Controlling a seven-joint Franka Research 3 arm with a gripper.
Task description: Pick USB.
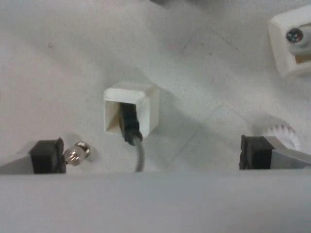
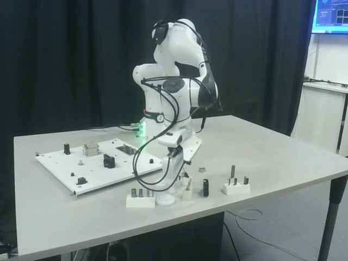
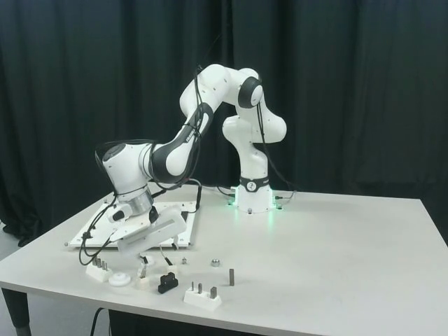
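Sitting plug-first in its white holder (image 1: 130,108), the black USB plug (image 1: 129,125) is what you are after: its body stands in the holder's open pocket and its grey cable (image 1: 140,156) trails out of the mouth toward the wrist. You see the plug lying between the two black fingers (image 1: 47,156), a little nearer this one than the other, with the gripper (image 1: 150,154) spread wide and grasping nothing. Neither pad touches the plug or the holder; both hang apart from them, seemingly above the counter (image 1: 58,73).

The plug's long axis runs along the pocket, in line with the cable, and the line joining the fingers crosses that axis roughly square. You would judge the coming move to turn on that: the fingers already straddle the plug, so the approach looks like a descent with a slight shift toward the nearer finger's side, then a close across the plug's narrow faces just outside the holder's mouth.

Just beside the holder, next to the nearer finger, a small metal bolt (image 1: 77,153) stands on the counter. Beyond the far finger sits a white gear (image 1: 283,135), and farther off another white holder (image 1: 290,46) carries a screw. From the room views you find the holder (image 2: 186,193) near the counter's front edge, under the bent-down arm (image 2: 175,114).
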